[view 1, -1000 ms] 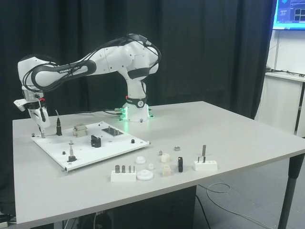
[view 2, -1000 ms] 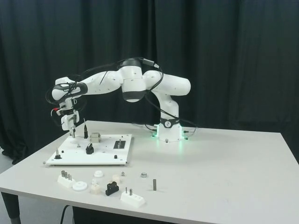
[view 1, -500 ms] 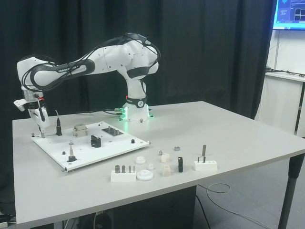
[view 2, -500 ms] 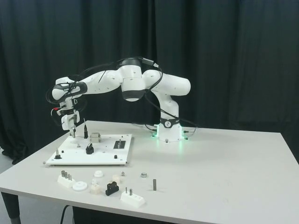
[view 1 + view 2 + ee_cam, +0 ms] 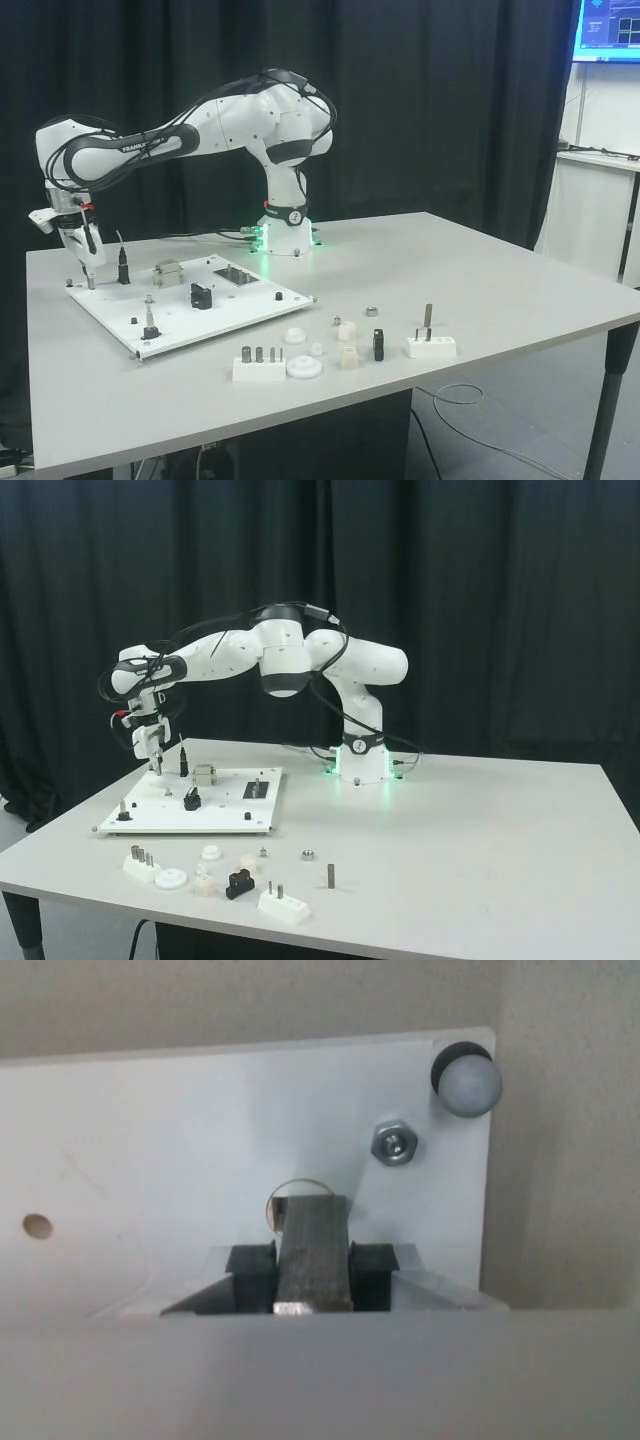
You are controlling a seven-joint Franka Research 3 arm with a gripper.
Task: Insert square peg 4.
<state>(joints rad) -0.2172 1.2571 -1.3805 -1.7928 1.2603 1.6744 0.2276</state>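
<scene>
My gripper (image 5: 313,1263) is shut on a grey square peg (image 5: 314,1256), held upright between the two black fingers (image 5: 252,1272). The peg's lower end stands at a round hole (image 5: 285,1198) in the white assembly board (image 5: 180,1150); how deep it sits cannot be told. In the first room view the gripper (image 5: 88,272) hangs over the far left corner of the board (image 5: 230,305), the peg (image 5: 90,281) reaching down to the board. The second room view shows the gripper (image 5: 154,760) at the board's (image 5: 220,815) far left corner too.
A hex nut (image 5: 396,1143) and a grey ball-headed corner post (image 5: 467,1082) stand close to the peg. On the board are a black post (image 5: 123,268), a grey block (image 5: 167,271) and a black clamp (image 5: 202,294). Loose parts and white holders (image 5: 262,368) lie near the table's front edge.
</scene>
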